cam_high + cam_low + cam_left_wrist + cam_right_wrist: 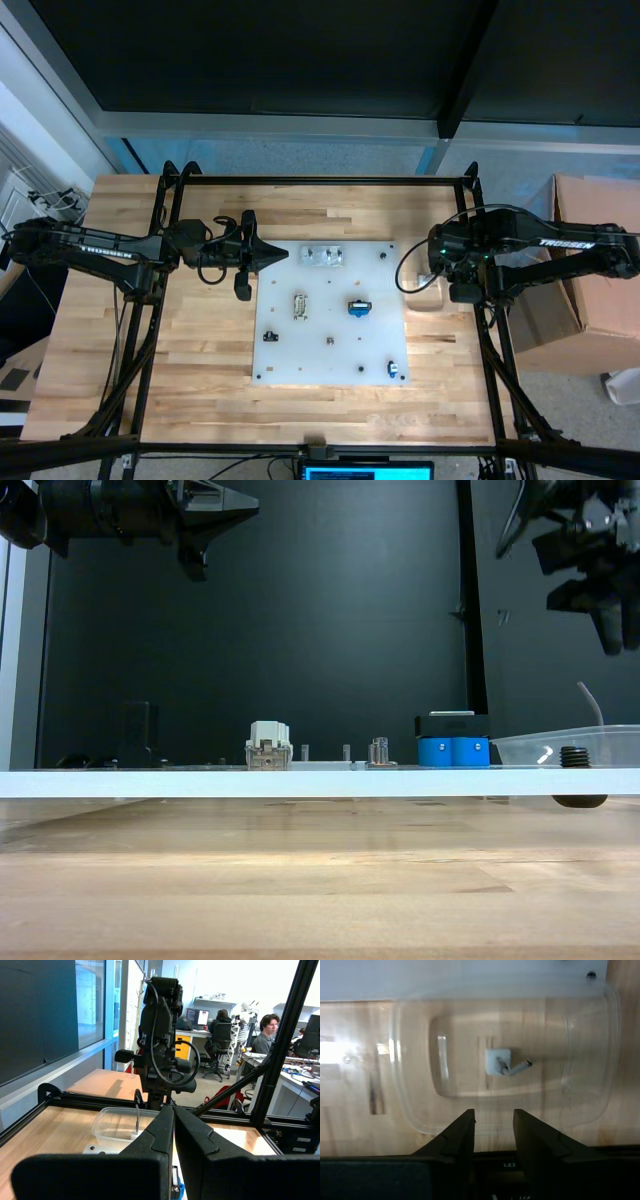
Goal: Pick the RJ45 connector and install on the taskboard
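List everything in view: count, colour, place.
RJ45 connector: one, pale, lying free in the clear tray, clear of the board.
clear tray: one, transparent, on the table by the board's right edge.
task board: one, white, mid-table.
beige connector: one, on the board, left of centre.
blue block: one, on the board, right of centre.
cardboard box: one, brown, past the table's right edge.
table: one, light wood.
left gripper: black, raised over the board's far-left corner, jaws shut.
right gripper: black, above the tray, jaws open.
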`<state>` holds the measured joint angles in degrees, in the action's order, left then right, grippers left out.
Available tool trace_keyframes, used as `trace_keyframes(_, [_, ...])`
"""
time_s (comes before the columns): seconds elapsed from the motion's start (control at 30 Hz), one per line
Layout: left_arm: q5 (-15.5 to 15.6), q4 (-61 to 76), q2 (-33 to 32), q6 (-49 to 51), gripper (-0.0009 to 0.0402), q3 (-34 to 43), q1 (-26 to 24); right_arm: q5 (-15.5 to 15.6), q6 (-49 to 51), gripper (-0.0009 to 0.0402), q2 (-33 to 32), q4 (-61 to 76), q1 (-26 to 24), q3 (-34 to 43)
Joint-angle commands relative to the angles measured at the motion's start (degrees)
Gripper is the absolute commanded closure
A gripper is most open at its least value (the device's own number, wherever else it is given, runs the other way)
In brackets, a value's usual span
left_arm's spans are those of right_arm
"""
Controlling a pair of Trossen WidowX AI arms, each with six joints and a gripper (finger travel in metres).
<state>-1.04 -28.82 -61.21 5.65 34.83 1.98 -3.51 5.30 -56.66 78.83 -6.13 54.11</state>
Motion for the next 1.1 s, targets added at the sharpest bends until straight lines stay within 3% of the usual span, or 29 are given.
trace_keyframes(0.03, [0.0, 0.0, 0.0, 0.0, 0.0393, 0.0, 0.0, 0.0, 1.7, 0.0258, 0.0, -3.9, 0.0, -2.8])
trace_keyframes(0.5, [0.0, 0.0, 0.0, 0.0, 0.0393, 0.0, 0.0, 0.1, 6.3, 0.0208, -0.2, -13.9, -4.6, -11.4])
trace_keyframes(1.1, [0.0, 0.0, 0.0, 0.0, 0.0393, 0.0, 0.0, 0.2, 13.8, 0.0221, -5.1, -19.6, -7.3, -16.2])
